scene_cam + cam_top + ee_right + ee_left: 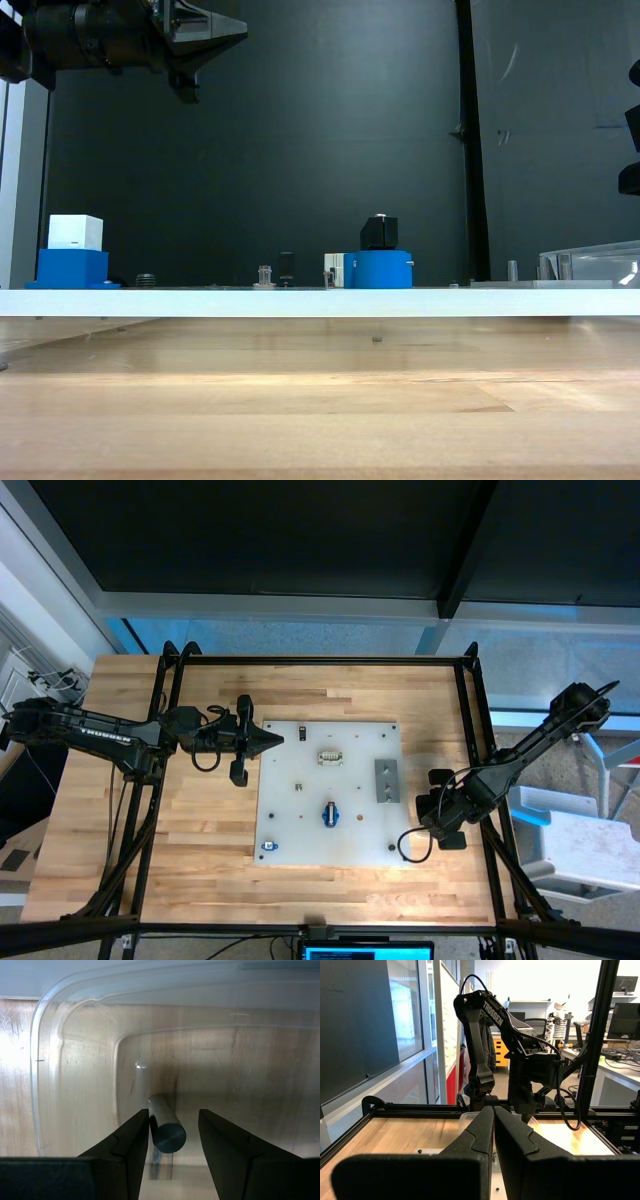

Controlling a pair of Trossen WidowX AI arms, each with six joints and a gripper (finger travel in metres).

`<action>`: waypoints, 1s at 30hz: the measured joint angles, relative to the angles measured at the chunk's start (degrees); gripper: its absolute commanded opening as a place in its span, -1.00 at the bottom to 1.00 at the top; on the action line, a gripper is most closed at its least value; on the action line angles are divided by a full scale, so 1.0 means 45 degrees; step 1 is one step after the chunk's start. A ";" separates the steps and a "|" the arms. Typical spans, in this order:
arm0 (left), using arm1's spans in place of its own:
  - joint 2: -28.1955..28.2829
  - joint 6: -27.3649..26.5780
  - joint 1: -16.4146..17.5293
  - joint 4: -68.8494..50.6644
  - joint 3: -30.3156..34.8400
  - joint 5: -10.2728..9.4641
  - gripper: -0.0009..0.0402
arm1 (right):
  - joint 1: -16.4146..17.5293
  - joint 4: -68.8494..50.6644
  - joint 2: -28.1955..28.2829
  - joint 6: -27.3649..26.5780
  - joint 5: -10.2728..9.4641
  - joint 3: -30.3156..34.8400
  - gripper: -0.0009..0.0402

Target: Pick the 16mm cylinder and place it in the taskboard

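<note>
The 16mm cylinder (165, 1129), a short dark metal rod, lies on the floor of a clear plastic tray (75, 1060). My right gripper (173, 1114) points down into the tray, open, with one finger on each side of the cylinder. In the high view the right gripper (441, 815) hangs just off the right edge of the white taskboard (300, 820). My left gripper (272, 740) is shut with nothing in it and hovers over the board's left edge, pointing right. The left wrist view shows its fingers (485, 1130) pressed together.
The board carries a grey metal block (387, 780), a blue fitting (329, 814) and a beige connector (329, 756). A small blue part (268, 847) sits at its near left corner. A black frame (320, 661) borders the wooden table (170, 840).
</note>
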 measured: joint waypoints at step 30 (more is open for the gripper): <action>0.0000 0.0000 0.0000 -0.0005 0.0000 0.0000 -0.96 | 0.0000 0.0010 -0.0029 -0.0010 0.0000 -0.0005 -0.74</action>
